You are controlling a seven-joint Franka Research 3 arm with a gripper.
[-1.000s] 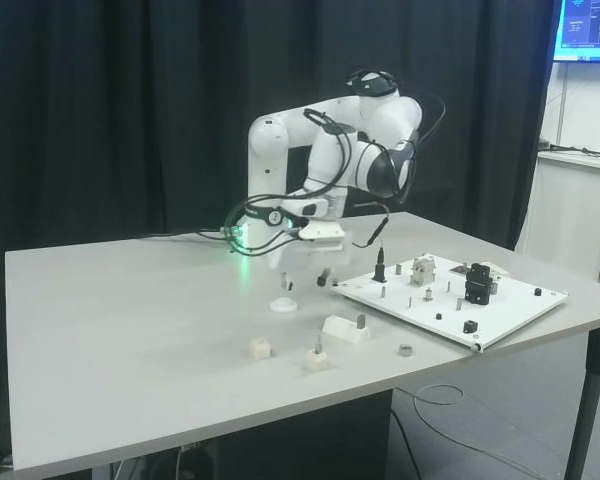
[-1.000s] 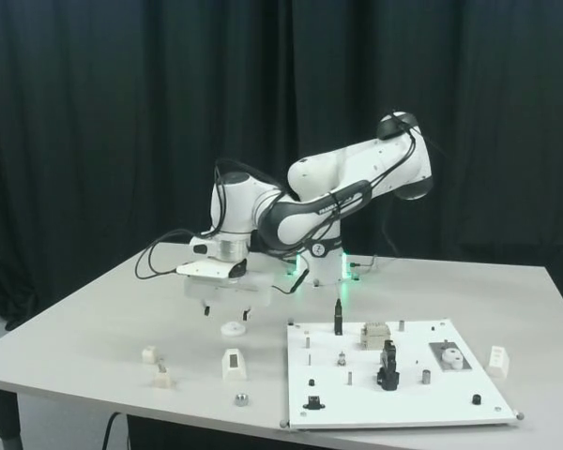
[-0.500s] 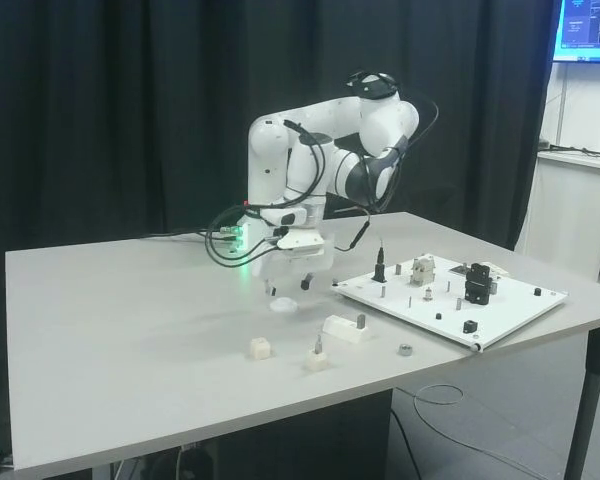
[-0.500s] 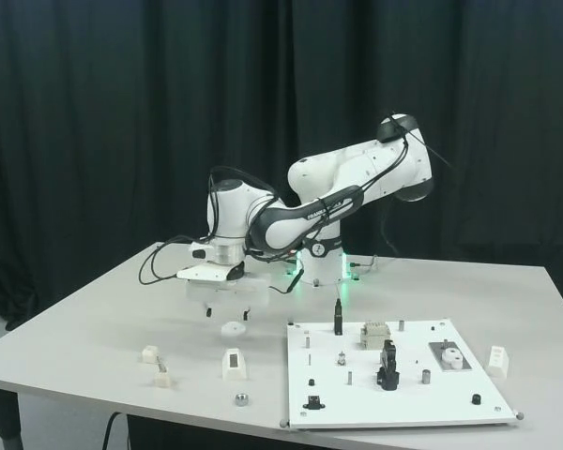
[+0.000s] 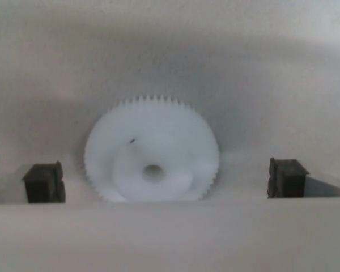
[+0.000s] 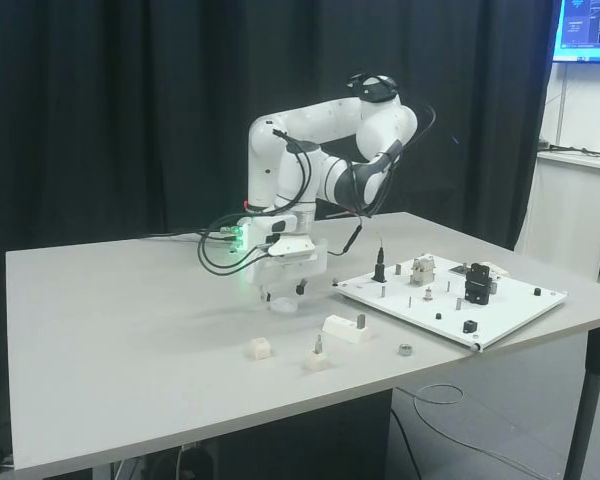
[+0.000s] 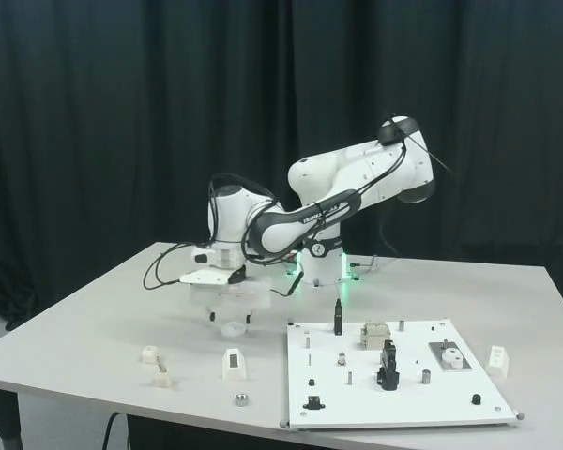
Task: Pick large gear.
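Gear (image 5: 152, 150) is seen lying flat on the grey tabletop (image 6: 130, 300), teeth outward, so that it can be taken across its rim from above. It is straddled by the claw (image 5: 164, 180), whose black fingertips (image 5: 43, 182) are spread wide, one on each side and clear of the teeth. Nothing is gripped yet; a squeeze across the widest part seems intended.

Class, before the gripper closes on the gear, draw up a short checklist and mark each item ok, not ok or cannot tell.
1. Gripper open: ok.
2. Gear between the fingers: ok, one finger on each side.
3. Gear flat on the table: ok.
4. Fingers low enough to catch the gear's rim: cannot tell.
5. Nearby block away from the gripper: ok.
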